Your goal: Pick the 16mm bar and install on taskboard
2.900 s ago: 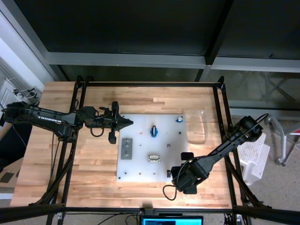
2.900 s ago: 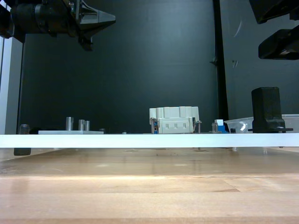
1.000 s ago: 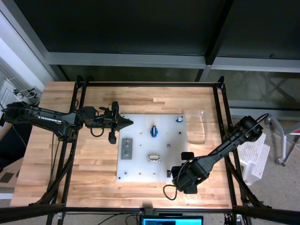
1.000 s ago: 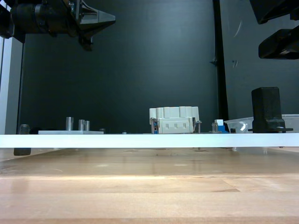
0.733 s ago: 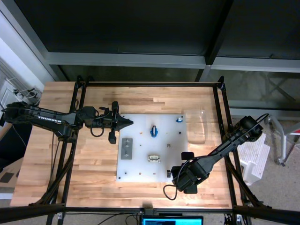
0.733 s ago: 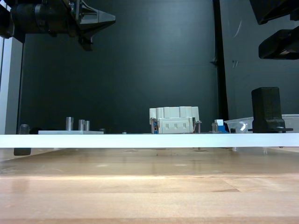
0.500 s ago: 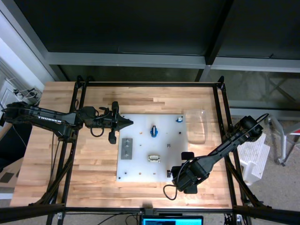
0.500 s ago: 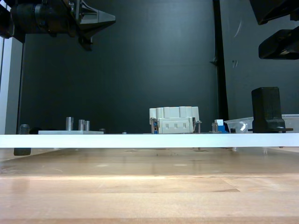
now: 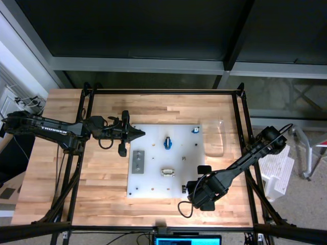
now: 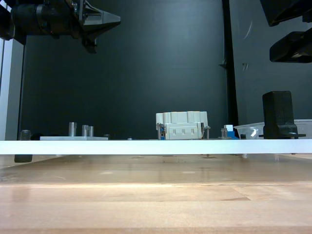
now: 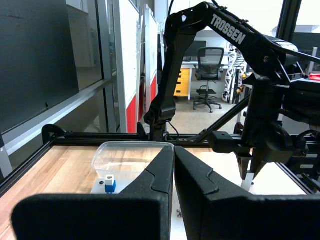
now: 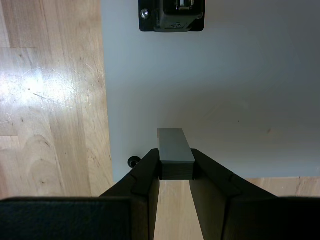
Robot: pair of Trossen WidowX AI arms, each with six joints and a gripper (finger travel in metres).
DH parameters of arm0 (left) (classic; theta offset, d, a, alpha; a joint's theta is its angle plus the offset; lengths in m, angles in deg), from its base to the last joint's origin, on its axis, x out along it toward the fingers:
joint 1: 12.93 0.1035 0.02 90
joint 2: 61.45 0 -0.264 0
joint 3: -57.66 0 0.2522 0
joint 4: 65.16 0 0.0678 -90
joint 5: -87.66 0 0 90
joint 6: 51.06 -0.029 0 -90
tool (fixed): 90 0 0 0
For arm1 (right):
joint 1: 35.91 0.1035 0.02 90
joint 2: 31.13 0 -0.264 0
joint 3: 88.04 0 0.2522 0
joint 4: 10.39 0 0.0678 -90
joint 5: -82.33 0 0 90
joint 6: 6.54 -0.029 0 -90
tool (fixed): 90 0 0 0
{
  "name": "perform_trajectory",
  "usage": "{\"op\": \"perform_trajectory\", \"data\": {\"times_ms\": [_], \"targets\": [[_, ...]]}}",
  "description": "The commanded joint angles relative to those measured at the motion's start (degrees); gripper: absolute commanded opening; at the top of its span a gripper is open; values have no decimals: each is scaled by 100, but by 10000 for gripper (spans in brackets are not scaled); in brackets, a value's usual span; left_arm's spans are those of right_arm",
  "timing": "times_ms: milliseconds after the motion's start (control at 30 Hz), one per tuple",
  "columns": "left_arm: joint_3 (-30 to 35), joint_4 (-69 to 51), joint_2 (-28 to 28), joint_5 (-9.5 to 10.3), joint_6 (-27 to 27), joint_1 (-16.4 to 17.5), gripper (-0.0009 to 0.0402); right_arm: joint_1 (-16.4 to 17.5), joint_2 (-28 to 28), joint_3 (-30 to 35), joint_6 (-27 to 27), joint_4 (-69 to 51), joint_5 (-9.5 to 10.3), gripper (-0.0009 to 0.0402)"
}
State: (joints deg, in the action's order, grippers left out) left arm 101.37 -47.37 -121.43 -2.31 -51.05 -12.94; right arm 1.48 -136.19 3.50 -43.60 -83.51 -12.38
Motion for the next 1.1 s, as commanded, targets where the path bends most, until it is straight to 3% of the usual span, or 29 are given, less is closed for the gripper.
{"op": "perform_trajectory", "data": {"times_ms": [33, 167, 733, 1100], "targets": [[0, 0, -2, 0, 0, 2, 0, 2, -17, -2, -7, 13, 46, 11], [0, 0, -2, 0, 0, 2, 0, 0, -15, -2, -7, 13, 146, 11], [0, 0, -2, 0, 0, 0, 0, -2, -17, -101, -9, 59, -15, 11], [0, 0, -2, 0, 0, 0, 0, 0, -17, -382, -2, 391, -9, 11]]}}
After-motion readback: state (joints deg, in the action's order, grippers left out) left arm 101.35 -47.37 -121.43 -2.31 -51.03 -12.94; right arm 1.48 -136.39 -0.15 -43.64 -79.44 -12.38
